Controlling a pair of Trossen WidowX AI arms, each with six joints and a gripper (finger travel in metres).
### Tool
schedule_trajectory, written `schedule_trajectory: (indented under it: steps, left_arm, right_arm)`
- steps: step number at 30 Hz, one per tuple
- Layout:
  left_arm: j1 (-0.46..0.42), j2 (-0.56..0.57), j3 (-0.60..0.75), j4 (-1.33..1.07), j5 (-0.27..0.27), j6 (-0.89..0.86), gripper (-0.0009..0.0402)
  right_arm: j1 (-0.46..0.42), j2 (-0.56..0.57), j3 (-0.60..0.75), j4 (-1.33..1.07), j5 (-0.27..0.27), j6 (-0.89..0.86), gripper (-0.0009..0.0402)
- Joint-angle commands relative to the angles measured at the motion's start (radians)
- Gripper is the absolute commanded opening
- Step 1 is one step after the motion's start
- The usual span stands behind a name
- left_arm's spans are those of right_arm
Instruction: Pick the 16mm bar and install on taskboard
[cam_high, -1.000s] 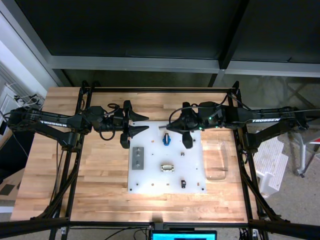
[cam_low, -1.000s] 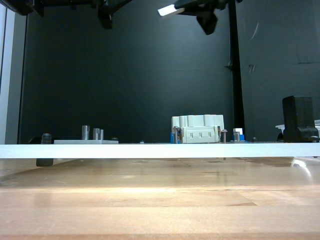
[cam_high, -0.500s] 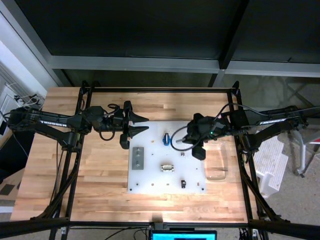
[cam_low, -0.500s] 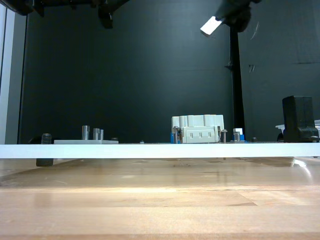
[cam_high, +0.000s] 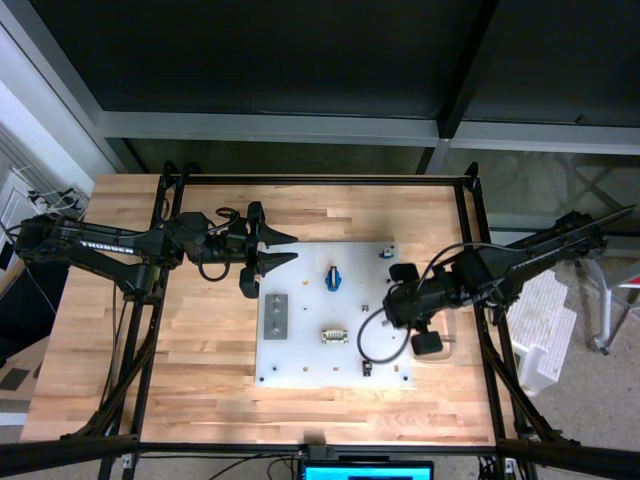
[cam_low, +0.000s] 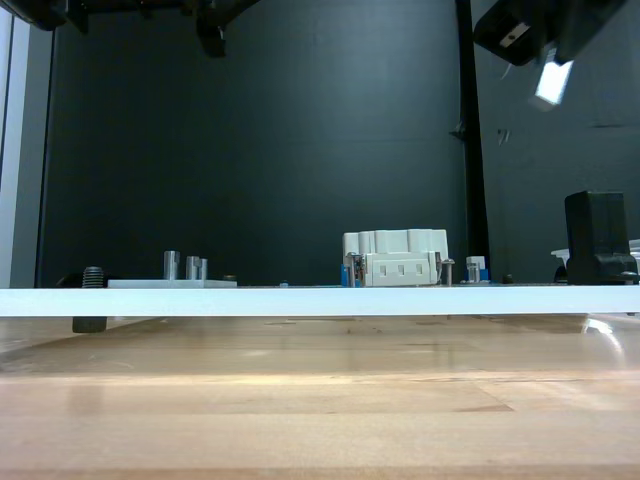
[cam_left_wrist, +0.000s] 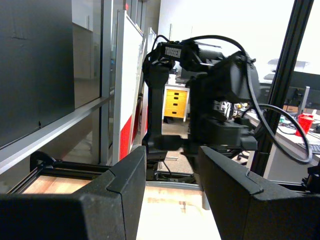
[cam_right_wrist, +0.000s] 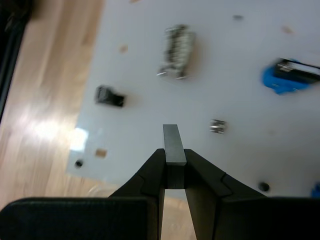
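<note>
The 16mm bar (cam_right_wrist: 172, 144) is a short grey metal bar, pinched upright between the fingers of my right gripper (cam_right_wrist: 173, 156). The low view shows the bar (cam_low: 551, 82) as a bright tilted piece high above the board, clear of any seat. My right gripper (cam_high: 396, 304) hangs over the right part of the white taskboard (cam_high: 300, 365). My left gripper (cam_high: 288, 248) hovers at the board's far left corner, open and holding nothing. The left wrist view shows its two fingers (cam_left_wrist: 120, 192) spread wide apart.
On the board stand a grey block with pegs (cam_high: 275, 318), a blue part (cam_high: 333, 278), a white connector (cam_high: 335, 336) and a small black part (cam_high: 367, 368). A clear tray (cam_high: 447, 345) lies on the table just right of the board, partly under the right arm.
My right gripper has carried the bar from above the board's far middle to the right and toward the near side. In the low view the bar has shifted right and slightly lower. The left arm has not moved.
</note>
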Motion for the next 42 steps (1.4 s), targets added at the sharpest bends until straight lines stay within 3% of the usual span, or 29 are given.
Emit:
schedule_trajectory:
  steps: [1, 24, 30, 42]
  left_arm:
    - [0.000, 0.001, 0.000, 0.001, 0.000, 0.000, 0.0140]
    - [0.001, 0.001, 0.000, 0.001, 0.000, 0.000, 0.0141]
    - [0.000, 0.001, 0.000, 0.002, 0.000, 0.000, 0.0140]
    - [0.000, 0.001, 0.000, 0.001, 0.000, 0.000, 0.0140]
  right_arm:
    - [0.034, 0.030, 0.000, -0.024, -0.003, -0.089, 0.0000]
    - [0.196, 0.259, 0.000, -0.079, 0.007, -0.478, 0.0000]
    - [0.237, 0.269, 0.002, -0.078, 0.080, -0.557, 0.0000]
    - [0.282, 0.341, 0.058, -0.079, 0.077, -0.692, 0.0000]
